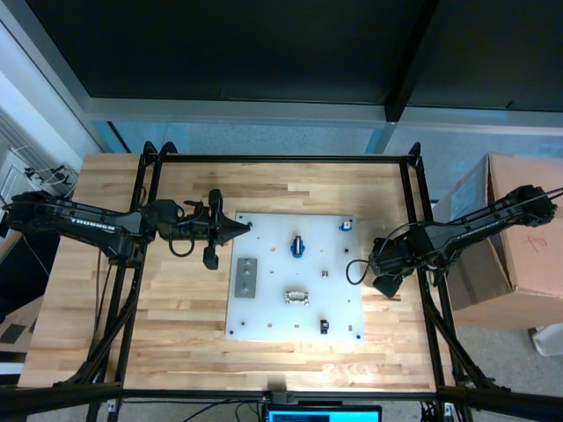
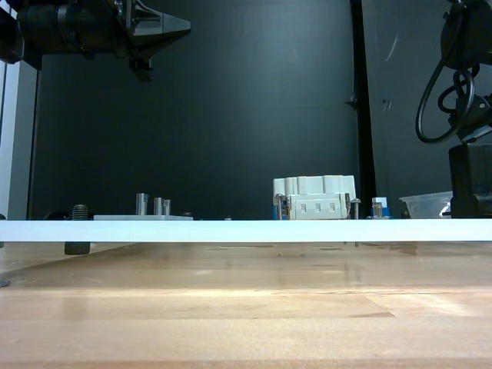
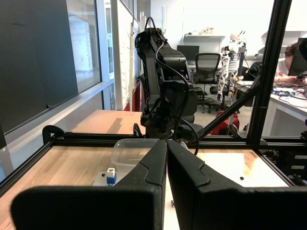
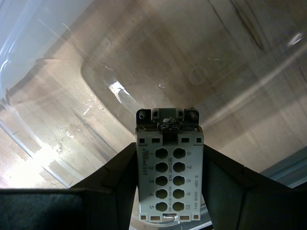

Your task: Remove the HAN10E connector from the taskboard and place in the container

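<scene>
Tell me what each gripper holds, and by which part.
Right gripper, over the container: HAN10E connector, by its two long sides. Left gripper, above the board's far left corner: shut, holding nothing.

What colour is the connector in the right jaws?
The connector is pale grey; the right wrist view shows it best.

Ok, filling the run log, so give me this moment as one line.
left pincer: shut, above board's left edge | right pincer: shut on HAN10E connector, over container
</scene>
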